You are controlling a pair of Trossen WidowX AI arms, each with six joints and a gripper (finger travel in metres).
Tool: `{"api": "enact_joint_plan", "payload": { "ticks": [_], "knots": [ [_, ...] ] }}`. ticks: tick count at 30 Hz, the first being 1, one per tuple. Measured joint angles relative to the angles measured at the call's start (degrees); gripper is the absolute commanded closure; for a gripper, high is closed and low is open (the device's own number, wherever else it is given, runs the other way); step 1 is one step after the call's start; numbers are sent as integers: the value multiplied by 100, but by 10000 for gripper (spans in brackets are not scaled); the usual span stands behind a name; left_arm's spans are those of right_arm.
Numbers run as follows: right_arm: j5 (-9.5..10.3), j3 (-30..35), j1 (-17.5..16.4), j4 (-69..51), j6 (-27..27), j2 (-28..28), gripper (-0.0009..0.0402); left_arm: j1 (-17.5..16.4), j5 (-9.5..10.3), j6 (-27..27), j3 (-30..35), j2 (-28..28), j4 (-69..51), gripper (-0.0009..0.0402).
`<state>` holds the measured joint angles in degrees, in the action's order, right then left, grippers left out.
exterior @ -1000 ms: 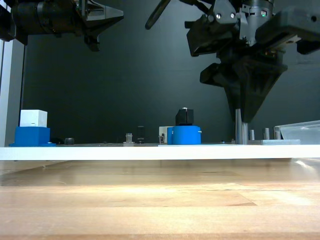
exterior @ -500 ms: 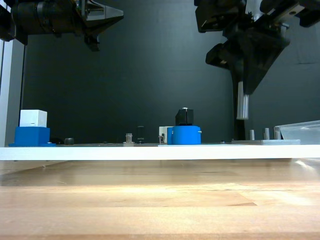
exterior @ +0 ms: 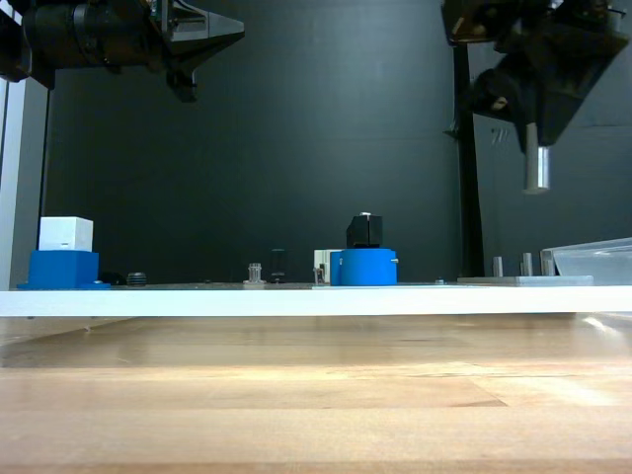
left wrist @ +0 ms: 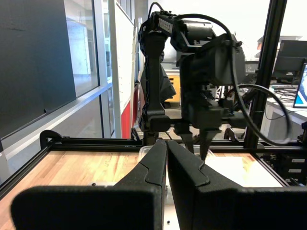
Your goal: Pick the 16mm cylinder and place it in the container
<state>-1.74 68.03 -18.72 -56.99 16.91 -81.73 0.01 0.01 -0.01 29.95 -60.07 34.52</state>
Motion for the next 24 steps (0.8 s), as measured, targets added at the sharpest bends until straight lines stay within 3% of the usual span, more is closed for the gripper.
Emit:
{"api": "enact_joint_plan", "payload": {
  "ticks": [15,24],
  "knots": [
    [48,-1150,-13,-109,822,1051,389,0,2,0,0,-2,0,393],
    [640,-1784,-17,-144,1058,1486,389,0,2,-2,-2,0,0,393]
  ]
}}
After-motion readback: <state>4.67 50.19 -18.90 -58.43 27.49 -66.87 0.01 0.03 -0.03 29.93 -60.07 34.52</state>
